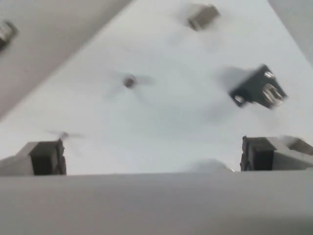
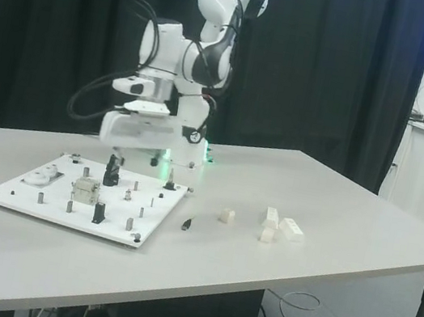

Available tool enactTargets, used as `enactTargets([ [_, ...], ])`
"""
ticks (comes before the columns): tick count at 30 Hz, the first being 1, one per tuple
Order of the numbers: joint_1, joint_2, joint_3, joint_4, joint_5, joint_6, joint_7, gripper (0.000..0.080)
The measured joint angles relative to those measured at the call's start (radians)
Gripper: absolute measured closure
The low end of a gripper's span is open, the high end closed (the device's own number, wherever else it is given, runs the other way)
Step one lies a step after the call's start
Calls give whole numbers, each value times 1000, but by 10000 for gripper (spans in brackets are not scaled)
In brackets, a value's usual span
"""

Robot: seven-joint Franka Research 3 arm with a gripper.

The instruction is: Remove waterproof.

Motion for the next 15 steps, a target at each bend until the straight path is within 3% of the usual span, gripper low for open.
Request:
enactTargets([
  [6, -17, 0, -27, 0, -11, 0, -102, 3],
  [15, -57, 9, -31, -1, -46, -3, -231, 3],
])
